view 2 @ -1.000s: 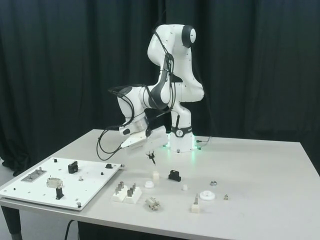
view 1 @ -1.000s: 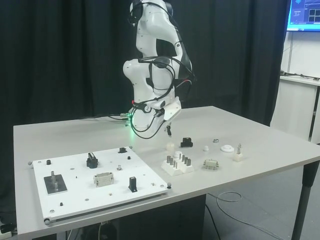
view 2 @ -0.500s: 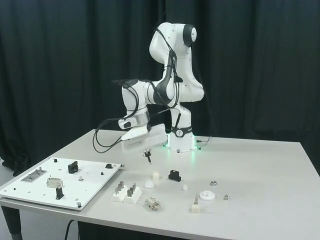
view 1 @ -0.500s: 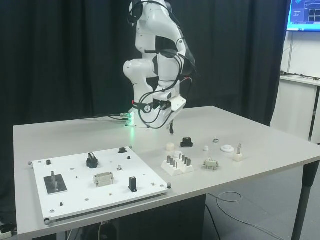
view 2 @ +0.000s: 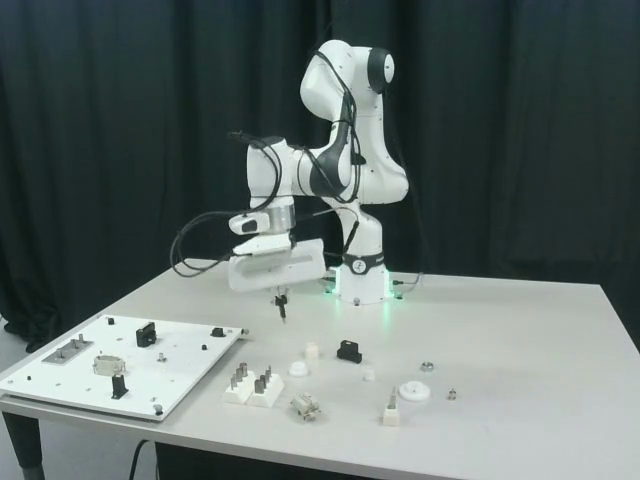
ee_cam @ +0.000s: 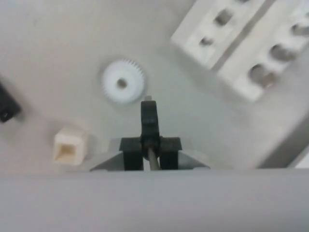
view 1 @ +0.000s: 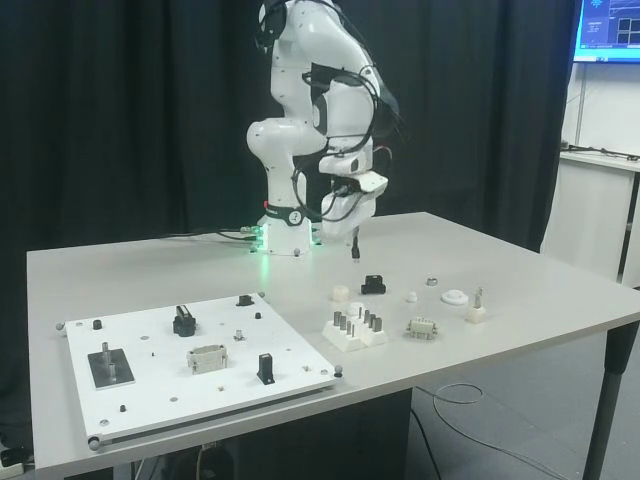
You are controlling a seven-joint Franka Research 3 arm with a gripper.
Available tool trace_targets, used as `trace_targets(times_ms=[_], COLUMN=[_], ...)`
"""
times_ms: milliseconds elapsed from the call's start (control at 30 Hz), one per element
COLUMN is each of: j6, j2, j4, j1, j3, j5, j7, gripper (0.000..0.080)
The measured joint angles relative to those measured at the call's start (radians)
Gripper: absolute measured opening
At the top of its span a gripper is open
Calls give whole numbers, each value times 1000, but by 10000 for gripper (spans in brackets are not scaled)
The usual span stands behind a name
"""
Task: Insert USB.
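My gripper (ee_cam: 150,153) is shut on a small black USB plug (ee_cam: 149,116) that points down at the table. In the first room view the gripper (view 1: 354,250) hangs above the grey table, in front of the arm's base. The second room view shows the gripper (view 2: 283,305) between the white board (view 2: 190,375) and a small white cube (view 2: 311,350). On the white board (view 1: 300,375) at the left stand several black and grey fixtures. I cannot tell which one is the USB socket.
Below the plug lie a white gear (ee_cam: 123,81), the white cube (ee_cam: 70,146) and a white peg holder (ee_cam: 227,34). A black part (view 1: 373,285), the peg holder (view 1: 354,328), a grey connector (view 1: 421,328) and a white disc (view 1: 454,296) lie on the table's right half.
The forearm and wrist have swung round. The gripper, still holding the plug, has risen a little and moved sideways, to the right in the first room view.
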Motion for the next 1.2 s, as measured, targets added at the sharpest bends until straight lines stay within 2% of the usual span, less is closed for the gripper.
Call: trace_targets(times_ms=[267,633,933,1200], j6=[32,31,8,-28], j2=[42,152,243,297], j4=[84,236,360,451], j1=[2,-23,-69,-127], j3=[1,-25,-38,-39], j5=[-26,-50,-49,-40], j7=[105,397,548,623], gripper=[68,68,68,68])
